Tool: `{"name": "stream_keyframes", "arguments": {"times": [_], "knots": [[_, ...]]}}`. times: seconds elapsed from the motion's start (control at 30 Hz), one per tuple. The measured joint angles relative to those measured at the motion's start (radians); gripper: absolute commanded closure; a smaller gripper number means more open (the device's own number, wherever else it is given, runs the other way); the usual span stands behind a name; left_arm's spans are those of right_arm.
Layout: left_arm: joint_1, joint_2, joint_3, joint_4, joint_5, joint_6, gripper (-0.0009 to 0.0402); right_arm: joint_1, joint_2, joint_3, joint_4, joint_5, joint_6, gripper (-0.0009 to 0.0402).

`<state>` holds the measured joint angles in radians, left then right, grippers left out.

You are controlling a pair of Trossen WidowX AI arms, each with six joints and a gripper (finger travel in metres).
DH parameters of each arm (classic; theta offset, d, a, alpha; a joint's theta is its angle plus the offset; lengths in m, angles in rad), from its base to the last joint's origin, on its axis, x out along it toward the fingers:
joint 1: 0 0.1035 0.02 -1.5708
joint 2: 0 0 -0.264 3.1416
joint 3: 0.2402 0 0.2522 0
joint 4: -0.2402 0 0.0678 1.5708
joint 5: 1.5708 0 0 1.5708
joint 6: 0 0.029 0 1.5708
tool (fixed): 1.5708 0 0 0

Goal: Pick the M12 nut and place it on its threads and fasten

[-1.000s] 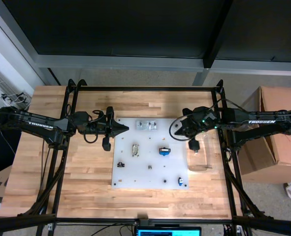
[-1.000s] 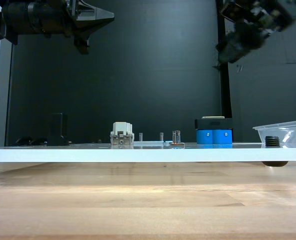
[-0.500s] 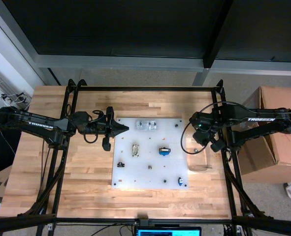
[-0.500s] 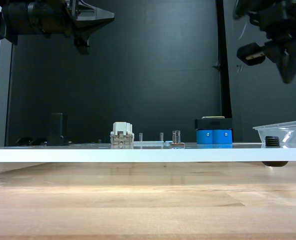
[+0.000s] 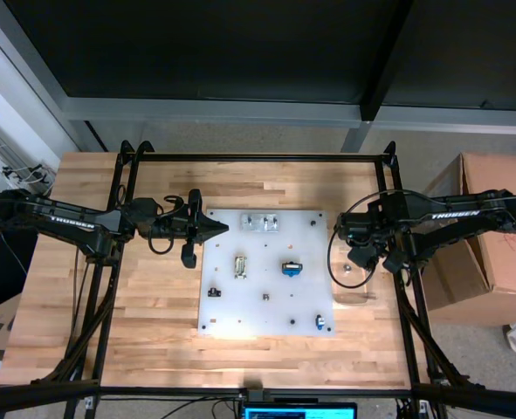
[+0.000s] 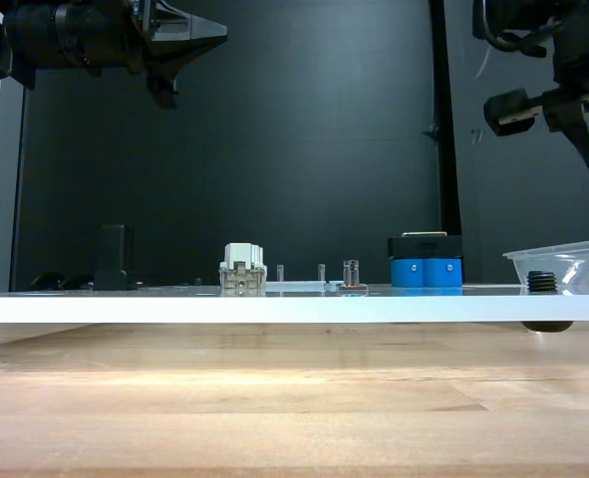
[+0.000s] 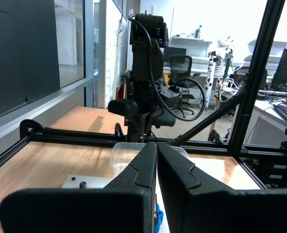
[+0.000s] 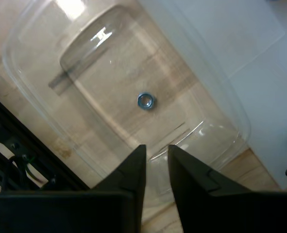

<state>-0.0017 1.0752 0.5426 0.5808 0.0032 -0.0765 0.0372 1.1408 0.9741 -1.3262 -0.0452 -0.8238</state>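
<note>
Overhead, both end effectors [image 5: 224, 229] [image 8: 156, 149] hover above wooden table [image 5: 144, 327].

Bare ribbed stud [image 6: 542, 282] on white board [image 6: 274, 307] before clear tray [image 6: 585, 259], left gripper [image 6: 214, 38] and right gripper [image 6: 583, 139] high above.

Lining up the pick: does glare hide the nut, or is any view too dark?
Right wrist view: glare streaks the clear tray, yet the nut lies free inside, under the open right hand. Low view: dark backdrop, bare stud legible. High view: evenly lit; left hand above the board's left edge.
</note>
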Motion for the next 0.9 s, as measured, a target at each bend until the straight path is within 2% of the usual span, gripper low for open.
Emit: {"name": "stream_keyframes", "arguments": {"times": [0.1, 0.23, 0.4, 0.63, 0.9], "knots": [[0.0, 0.0, 0.0, 0.0, 0.0, 0.0, 0.0393, 0.01, 0.007, -0.021, 0.019, 0.007, 0.002, 0.0266], [0.0, 0.0, 0.0, 0.0, 0.0, 0.0, 0.0393, 0.038, 0.027, -0.076, 0.066, 0.063, 0.002, 0.0227], [0.0, 0.0, 0.0, 0.0, 0.0, 0.0, 0.0393, 0.055, 0.039, -0.145, 0.156, 0.072, 0.001, 0.0196], [0.0, 0.0, 0.0, 0.0, 0.0, 0.0, 0.0393, 0.069, 0.076, -0.178, 0.215, 0.072, 0.003, 0.0176], [0.0, 0.0, 0.0, 0.0, 0.0, 0.0, 0.0393, 0.088, 0.135, -0.219, 0.287, 0.072, 0.093, 0.0178]]}}
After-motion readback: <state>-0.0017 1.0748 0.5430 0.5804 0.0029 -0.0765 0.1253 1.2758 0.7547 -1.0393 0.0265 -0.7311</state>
